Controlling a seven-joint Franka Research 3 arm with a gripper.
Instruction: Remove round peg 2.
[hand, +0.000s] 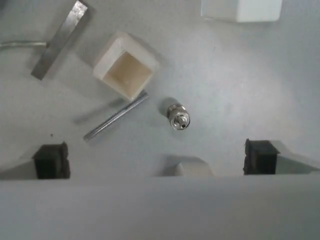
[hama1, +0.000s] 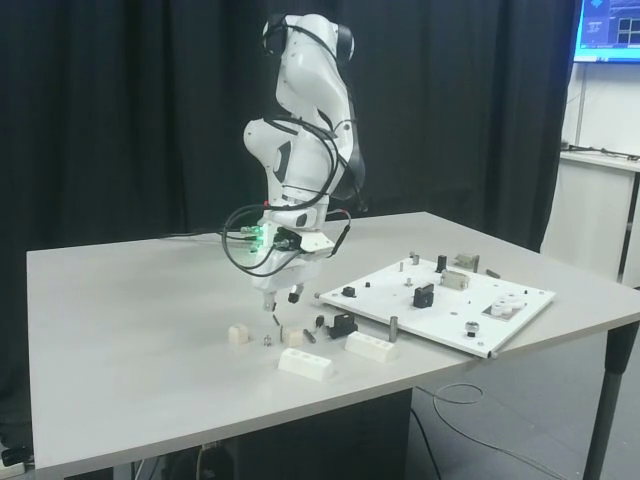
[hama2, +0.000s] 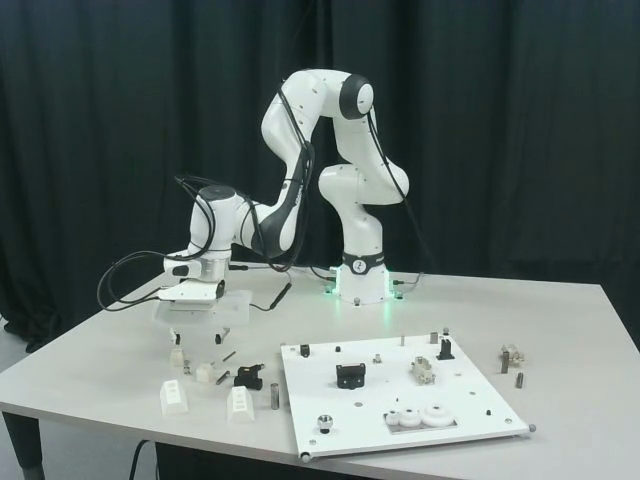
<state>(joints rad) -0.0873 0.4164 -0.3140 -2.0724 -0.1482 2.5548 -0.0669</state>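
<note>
Hovering low over the grey table (hama1: 120, 300), the gripper (hand: 155, 159) is hanging spread wide, gripping nothing. Below it, the thin round peg (hand: 116, 117) is lying flat against a hollow white block (hand: 125, 67), apparently resting there as a removed part, well apart from the white board (hama1: 445, 310).

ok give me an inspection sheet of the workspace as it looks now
Surface: grey table, white assembly board on it.
Job's things: thin round metal peg lying flat on the table beside a white square-socket block.
Clutter: small metal fitting, flat metal bar, white blocks.
Gripper: gripper open above the loose parts, holding nothing.
Cables: black cables looping off the wrist.
Surroundings: black curtain, monitor.
</note>
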